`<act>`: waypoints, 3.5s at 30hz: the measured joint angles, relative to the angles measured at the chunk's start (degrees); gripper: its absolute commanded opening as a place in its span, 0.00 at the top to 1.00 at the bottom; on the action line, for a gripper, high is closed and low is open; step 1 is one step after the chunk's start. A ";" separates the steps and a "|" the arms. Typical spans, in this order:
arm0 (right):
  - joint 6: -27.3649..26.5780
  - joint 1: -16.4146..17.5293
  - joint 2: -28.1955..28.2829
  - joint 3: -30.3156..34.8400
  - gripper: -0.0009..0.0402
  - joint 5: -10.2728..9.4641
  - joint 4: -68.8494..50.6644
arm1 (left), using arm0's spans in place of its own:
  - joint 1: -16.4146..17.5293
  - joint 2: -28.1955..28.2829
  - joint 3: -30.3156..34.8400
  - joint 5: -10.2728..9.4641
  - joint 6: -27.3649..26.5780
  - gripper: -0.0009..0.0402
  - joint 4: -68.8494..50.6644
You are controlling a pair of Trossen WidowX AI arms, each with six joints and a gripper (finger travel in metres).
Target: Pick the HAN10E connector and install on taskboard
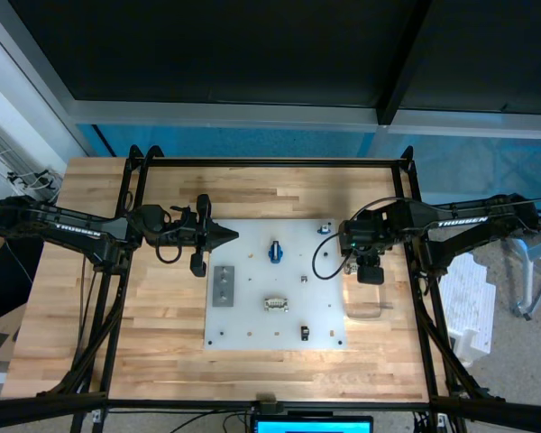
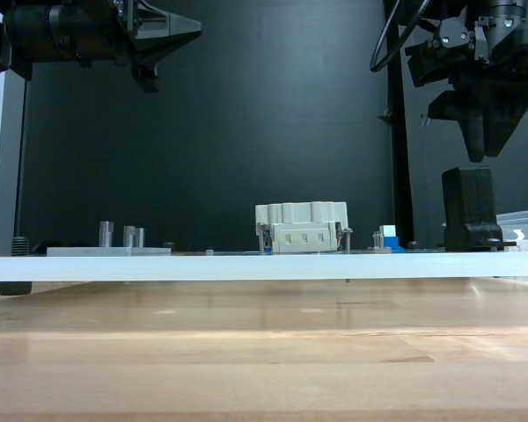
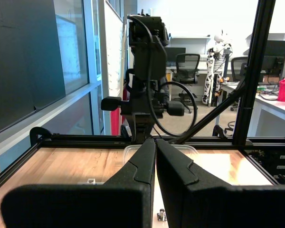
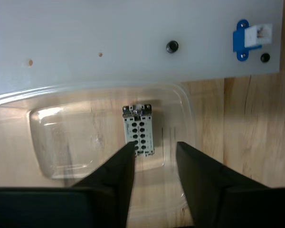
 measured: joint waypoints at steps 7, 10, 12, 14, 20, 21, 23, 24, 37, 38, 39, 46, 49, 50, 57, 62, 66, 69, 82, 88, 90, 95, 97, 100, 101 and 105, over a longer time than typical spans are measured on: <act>0.09 0.79 -0.11 -3.80 0.46 0.04 1.79 | 0.00 0.00 0.02 -0.02 -0.02 0.98 0.02; -0.33 0.94 -0.13 -5.27 0.44 0.04 2.51 | 0.00 0.00 0.00 -0.02 0.00 0.98 0.02; -0.37 1.03 -0.13 -6.19 0.43 0.04 3.54 | 0.00 0.00 0.02 0.00 -0.02 0.98 0.02; -0.52 1.11 -0.22 -7.30 0.42 0.04 4.26 | 0.00 0.00 0.02 0.00 0.00 0.98 0.00; -0.52 1.49 -0.24 -9.81 0.41 0.02 6.19 | 0.00 0.00 0.02 0.00 0.00 0.98 0.02; -0.55 1.57 -0.24 -10.25 0.41 0.04 6.95 | 0.00 0.00 0.02 0.00 0.00 0.98 0.00; -0.55 1.68 -0.24 -11.28 0.41 0.02 8.41 | 0.00 0.02 0.02 0.00 0.00 0.98 0.02; -0.52 1.70 -0.24 -11.80 0.41 -0.02 8.87 | 0.00 0.02 0.02 0.00 0.00 0.98 0.02; -0.04 2.62 -0.26 -17.20 0.41 -0.48 14.47 | 0.00 0.00 0.00 -0.02 0.00 0.98 0.02; 0.00 2.69 -0.24 -17.20 0.41 -0.48 14.45 | 0.00 0.00 0.00 -0.02 -0.02 0.98 0.00; 0.09 2.71 -0.22 -17.20 0.41 -0.48 14.45 | 0.00 0.00 0.00 0.00 0.00 0.98 0.00; 8.92 2.97 -0.20 -17.20 0.41 -0.50 15.47 | 0.00 0.00 0.00 0.00 0.00 0.98 0.02; 10.47 2.97 -0.17 -17.44 0.41 0.26 16.02 | 0.00 0.00 0.02 0.00 0.00 0.98 0.02; 11.19 2.97 -0.17 -17.70 0.41 0.35 16.55 | 0.00 0.00 0.00 -0.02 0.00 0.98 0.00; 11.39 2.97 -0.11 -21.14 0.41 2.27 20.39 | 0.00 0.00 0.00 0.00 -0.02 0.98 0.02; 10.23 2.97 -0.09 -22.25 0.41 2.91 20.72 | 0.00 0.02 0.00 0.00 0.00 0.98 0.02; 9.44 2.97 -0.09 -22.43 0.41 0.79 21.31 | 0.00 0.00 0.00 -0.02 0.00 0.98 0.02; 9.09 2.97 -0.09 -22.93 0.41 -0.02 22.34 | 0.00 0.00 0.02 0.00 -0.02 0.98 0.02; 9.57 2.89 1.14 -23.98 0.44 -0.02 23.50 | 0.00 0.00 0.02 0.00 0.00 0.98 0.00; 9.57 2.82 1.79 -24.02 0.50 -0.02 23.67 | 0.00 0.00 0.02 -0.02 -0.02 0.98 0.02; 9.57 2.82 1.73 -24.02 0.53 -0.02 23.65 | 0.00 0.02 0.00 0.00 0.00 0.98 0.00; 9.57 2.80 1.64 -24.02 0.59 -0.02 23.67 | 0.00 0.00 0.02 -0.02 0.00 0.98 0.00; 9.57 2.80 1.64 -24.00 0.63 -0.02 23.65 | 0.00 0.00 0.00 0.00 0.00 0.98 0.02; 9.57 2.80 1.64 -24.00 0.68 -0.04 23.65 | 0.00 0.00 0.00 0.00 0.00 0.98 0.00; 9.57 2.80 1.64 -24.00 0.70 -0.07 23.65 | 0.00 0.00 0.02 0.00 0.00 0.98 0.00; 9.62 2.82 1.64 -23.65 0.78 -0.57 23.23 | 0.00 0.02 0.00 0.00 -0.02 0.98 0.02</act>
